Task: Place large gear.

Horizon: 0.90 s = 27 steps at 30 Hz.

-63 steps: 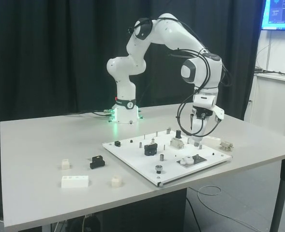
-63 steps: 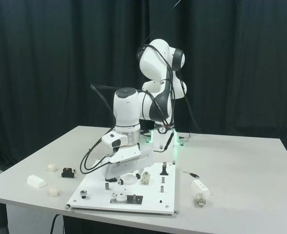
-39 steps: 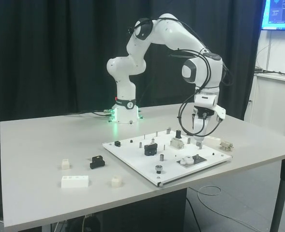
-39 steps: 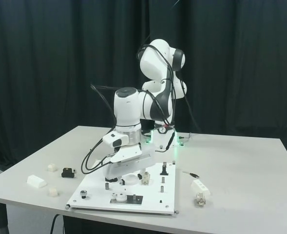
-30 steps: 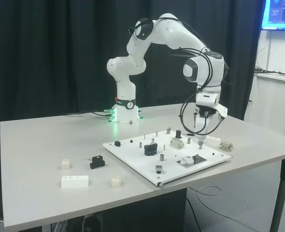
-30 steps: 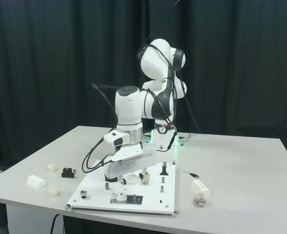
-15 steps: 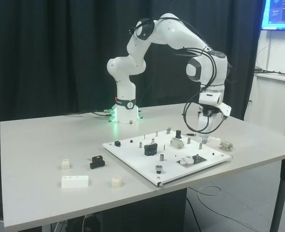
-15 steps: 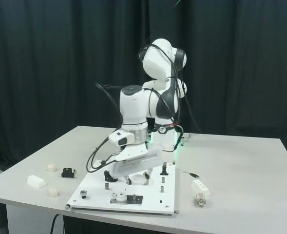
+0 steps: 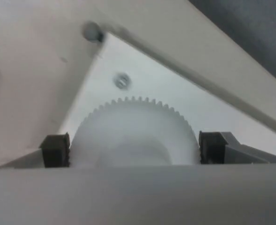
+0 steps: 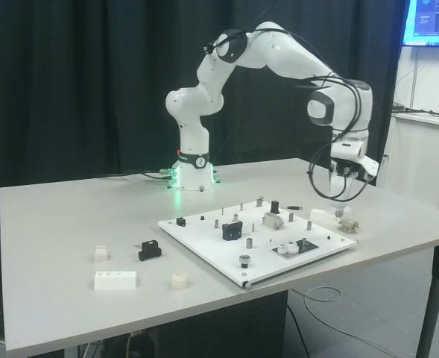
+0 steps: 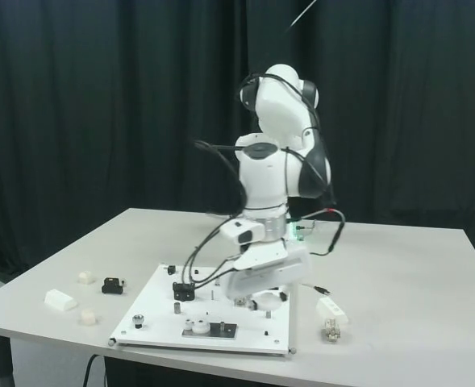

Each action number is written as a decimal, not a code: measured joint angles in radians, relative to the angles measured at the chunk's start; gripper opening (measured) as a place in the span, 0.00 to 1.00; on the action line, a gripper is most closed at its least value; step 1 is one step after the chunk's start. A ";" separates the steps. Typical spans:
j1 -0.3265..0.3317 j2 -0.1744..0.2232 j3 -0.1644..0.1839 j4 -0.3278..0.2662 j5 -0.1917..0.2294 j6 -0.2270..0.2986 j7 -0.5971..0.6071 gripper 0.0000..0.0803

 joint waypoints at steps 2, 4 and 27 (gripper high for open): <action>0.016 0.004 0.000 0.001 0.000 0.007 0.025 0.74; 0.031 0.009 0.000 0.001 0.000 0.014 0.048 0.74; 0.150 0.100 -0.001 0.038 -0.001 0.076 0.243 0.74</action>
